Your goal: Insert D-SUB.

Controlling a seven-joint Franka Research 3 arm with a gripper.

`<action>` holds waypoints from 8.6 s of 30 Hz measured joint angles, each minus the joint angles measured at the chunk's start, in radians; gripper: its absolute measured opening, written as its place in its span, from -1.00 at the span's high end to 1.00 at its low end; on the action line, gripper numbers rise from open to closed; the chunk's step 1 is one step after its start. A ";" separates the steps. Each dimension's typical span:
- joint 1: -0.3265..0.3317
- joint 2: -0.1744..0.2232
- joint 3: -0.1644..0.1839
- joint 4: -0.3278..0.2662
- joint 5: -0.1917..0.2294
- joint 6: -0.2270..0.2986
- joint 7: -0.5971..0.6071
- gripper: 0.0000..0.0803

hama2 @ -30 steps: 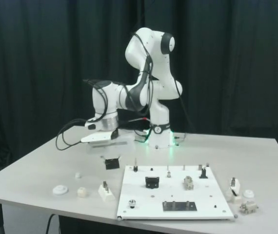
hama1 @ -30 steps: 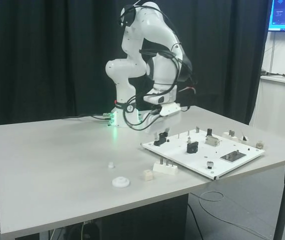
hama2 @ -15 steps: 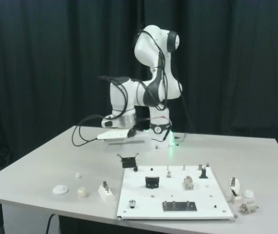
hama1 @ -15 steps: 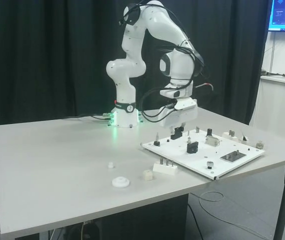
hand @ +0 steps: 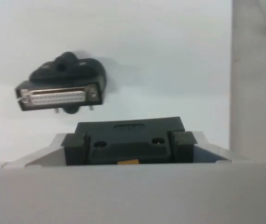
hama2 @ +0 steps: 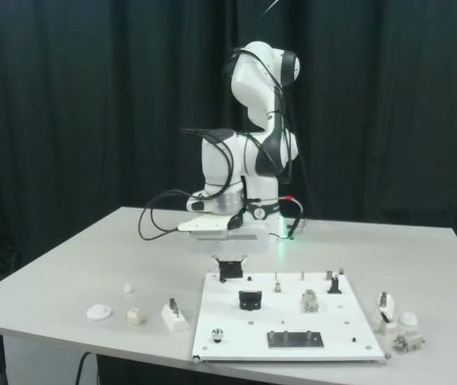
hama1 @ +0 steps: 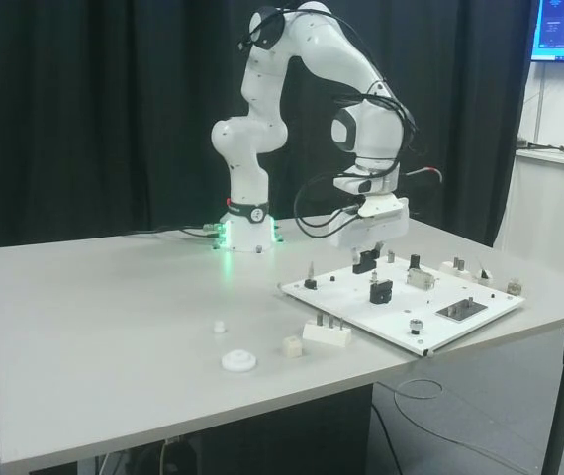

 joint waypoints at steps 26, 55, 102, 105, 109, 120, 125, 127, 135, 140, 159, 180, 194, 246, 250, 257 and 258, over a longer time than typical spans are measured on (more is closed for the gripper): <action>0.072 0.002 0.011 -0.016 0.001 0.038 0.102 0.05; 0.088 0.003 0.016 -0.086 -0.003 0.153 0.101 0.05; 0.087 0.007 0.025 -0.104 -0.058 0.222 0.072 0.05; 0.087 0.007 0.025 -0.104 -0.058 0.223 0.065 0.05; 0.087 0.007 0.025 -0.104 -0.058 0.224 0.057 0.05; 0.087 0.008 0.025 -0.104 -0.058 0.226 0.047 0.05; 0.087 0.008 0.026 -0.104 -0.057 0.227 0.046 0.05; 0.087 0.008 0.026 -0.104 -0.056 0.227 0.046 0.05; 0.087 0.009 0.027 -0.104 -0.055 0.227 0.046 0.05; 0.087 0.009 0.027 -0.105 -0.056 0.231 0.046 0.05; 0.087 0.008 0.027 -0.106 -0.058 0.230 0.035 0.05; 0.087 0.008 0.026 -0.106 -0.058 0.222 0.036 0.05; 0.087 0.010 0.027 -0.106 -0.058 0.233 0.029 0.05; 0.087 0.009 0.030 -0.106 -0.078 0.227 0.059 0.05; 0.087 0.009 0.031 -0.106 -0.080 0.230 0.030 0.05; 0.087 0.011 0.032 -0.106 -0.082 0.241 0.007 0.05; 0.087 0.011 0.032 -0.107 -0.082 0.242 0.006 0.05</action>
